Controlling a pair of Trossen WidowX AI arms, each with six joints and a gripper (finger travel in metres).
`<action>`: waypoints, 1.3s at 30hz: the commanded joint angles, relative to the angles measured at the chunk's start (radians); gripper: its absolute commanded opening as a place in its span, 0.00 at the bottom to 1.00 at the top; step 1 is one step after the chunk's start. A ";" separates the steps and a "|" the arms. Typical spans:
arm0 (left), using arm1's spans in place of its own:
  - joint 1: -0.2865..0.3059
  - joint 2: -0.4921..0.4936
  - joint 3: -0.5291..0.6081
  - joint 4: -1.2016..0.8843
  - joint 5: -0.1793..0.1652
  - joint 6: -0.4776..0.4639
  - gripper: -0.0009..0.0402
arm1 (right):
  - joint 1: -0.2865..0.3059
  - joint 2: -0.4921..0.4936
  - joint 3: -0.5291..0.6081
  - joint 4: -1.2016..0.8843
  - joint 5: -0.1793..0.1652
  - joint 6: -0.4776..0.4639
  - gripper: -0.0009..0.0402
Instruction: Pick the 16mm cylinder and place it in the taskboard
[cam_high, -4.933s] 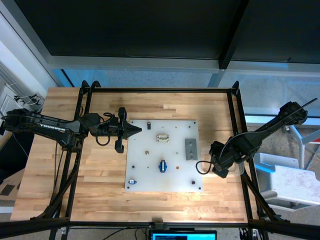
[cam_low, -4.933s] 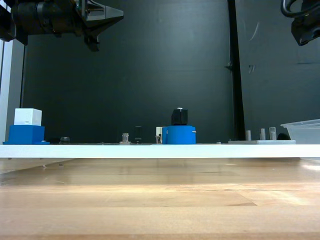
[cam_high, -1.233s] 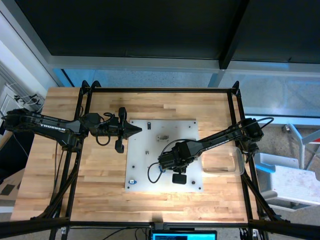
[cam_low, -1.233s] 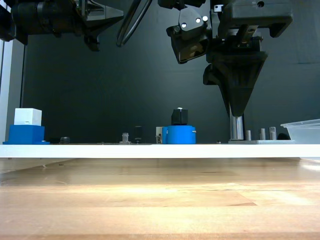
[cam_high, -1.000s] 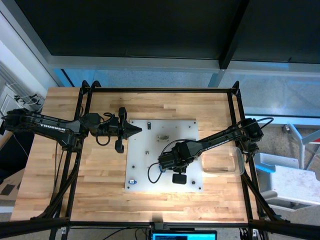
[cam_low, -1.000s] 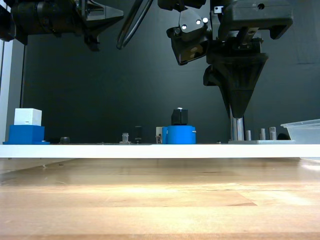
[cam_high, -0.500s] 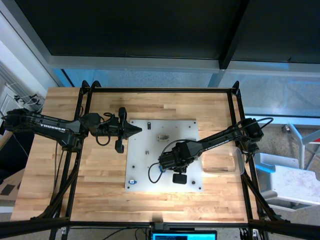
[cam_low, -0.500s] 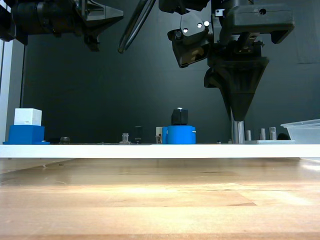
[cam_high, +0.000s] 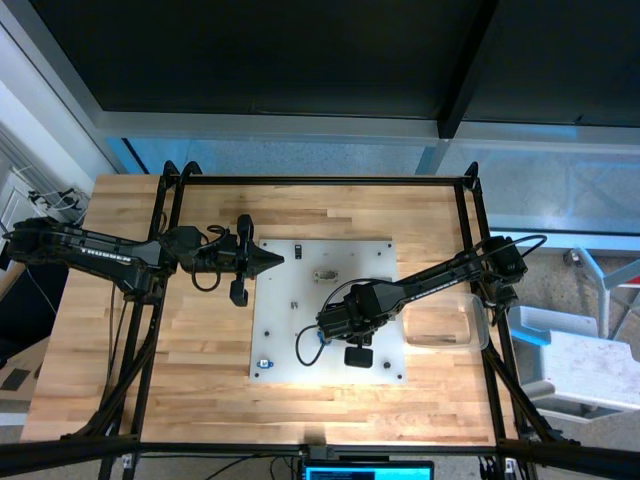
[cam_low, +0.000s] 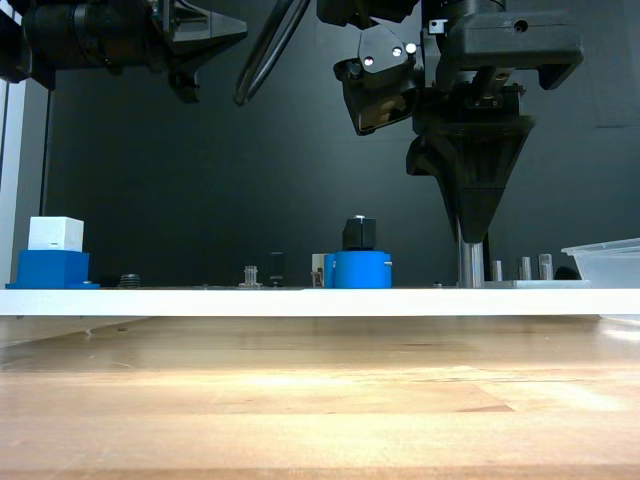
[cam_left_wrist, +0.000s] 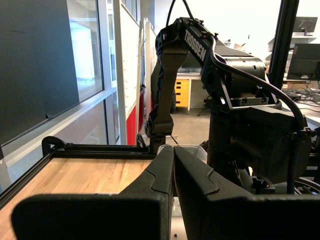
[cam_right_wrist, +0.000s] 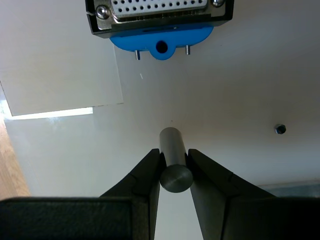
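High view – hidden: the 16mm cylinder (cam_low: 468, 264) is covered here by the right arm's wrist; the fingers of the right tool (cam_high: 343, 330) cannot be made out.
High view – pose: the right arm reaches from the taskboard's (cam_high: 300, 352) right side across to its middle, wrist turned downward. The left arm lies level, and the left tool (cam_high: 268, 258) points at the taskboard's left edge.
Low view – hidden: both arms are cut off above; whether the cylinder's lower end enters a hole cannot be told.
Low view – tool: the right tool points straight down and grips the upright cylinder by its upper end. The cylinder's foot meets the taskboard's top line, right of the blue plug (cam_low: 357, 269). The left tool hangs well above the taskboard.
Left wrist view – tool: the left tool's fingers (cam_left_wrist: 161, 172) are pressed together along their length; the right arm fills the background.
Right wrist view – hidden: the cylinder's lower end is out of sight behind its own body.
Right wrist view – tool: narrow, both fingertips tight on the cylinder's sides, over bare taskboard near the blue-based connector (cam_right_wrist: 159, 20).
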 joint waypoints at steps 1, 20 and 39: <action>0.000 0.000 0.000 0.000 0.000 0.000 0.02 | 0.000 0.000 0.000 0.000 0.010 0.000 0.08; 0.000 0.000 0.000 0.000 0.000 0.000 0.02 | 0.000 0.000 -0.001 -0.001 -0.010 0.004 0.08; 0.000 0.000 0.000 0.000 0.000 0.000 0.02 | 0.000 0.011 -0.018 0.027 -0.009 0.003 0.08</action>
